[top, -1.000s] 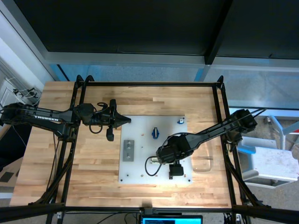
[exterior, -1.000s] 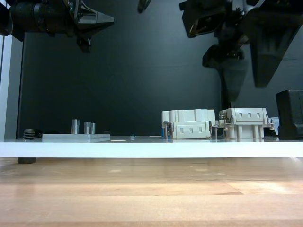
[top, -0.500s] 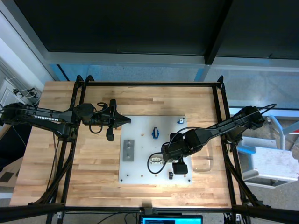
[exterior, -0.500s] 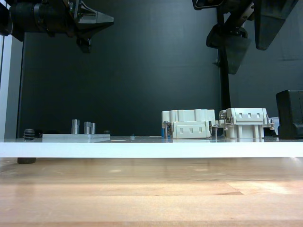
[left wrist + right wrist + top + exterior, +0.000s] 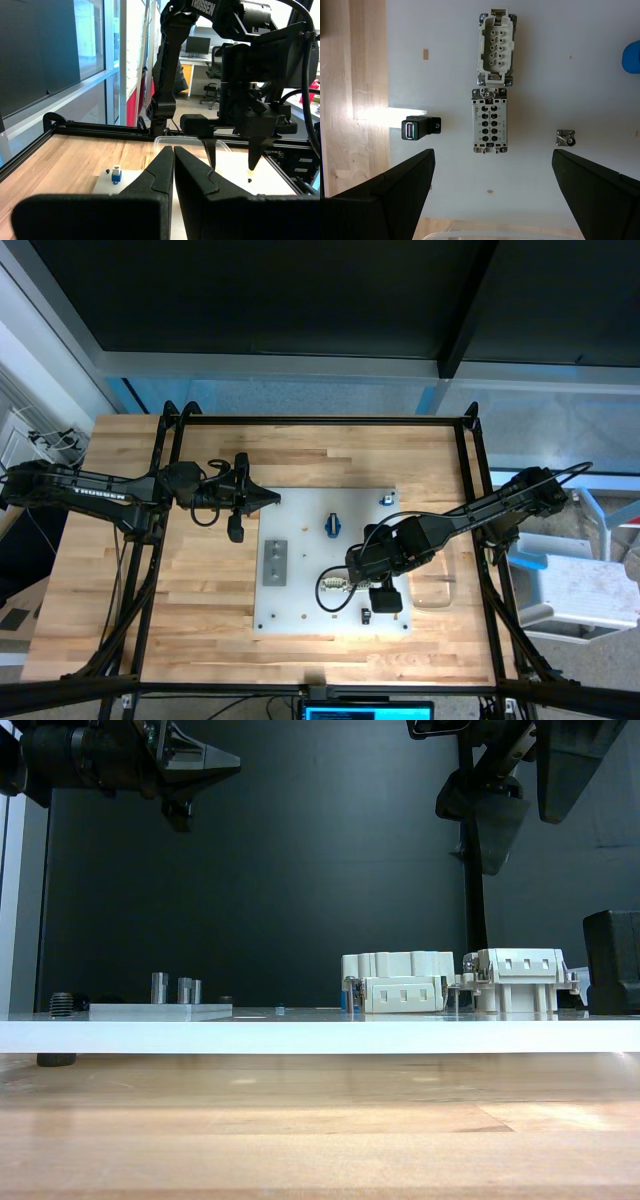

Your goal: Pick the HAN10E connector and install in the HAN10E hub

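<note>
Well above the board, right gripper hangs released

High view: the right gripper [image 5: 380, 575] hangs over the near right part of the white task board [image 5: 300, 610]. The HAN10E connector [image 5: 345, 587] and the HAN10E hub [image 5: 329, 587] show as a pale strip at its left edge. The left gripper [image 5: 268, 500] sits by the board's far left corner, well apart from both.

Low view: both grippers are high above the board. The hub [image 5: 400, 982] and connector [image 5: 515, 982] stand side by side on it, the connector on the right.

Left wrist view: the left gripper [image 5: 173, 155] is clenched, fingers pressed together on nothing.

Right wrist view: the right gripper [image 5: 493, 165] is spread wide and grasps nothing. The connector [image 5: 490, 125] lies flat on the board, end to end with the hub [image 5: 495, 50], just beside it but not seated. A small black part [image 5: 420, 129] lies near the connector.
</note>
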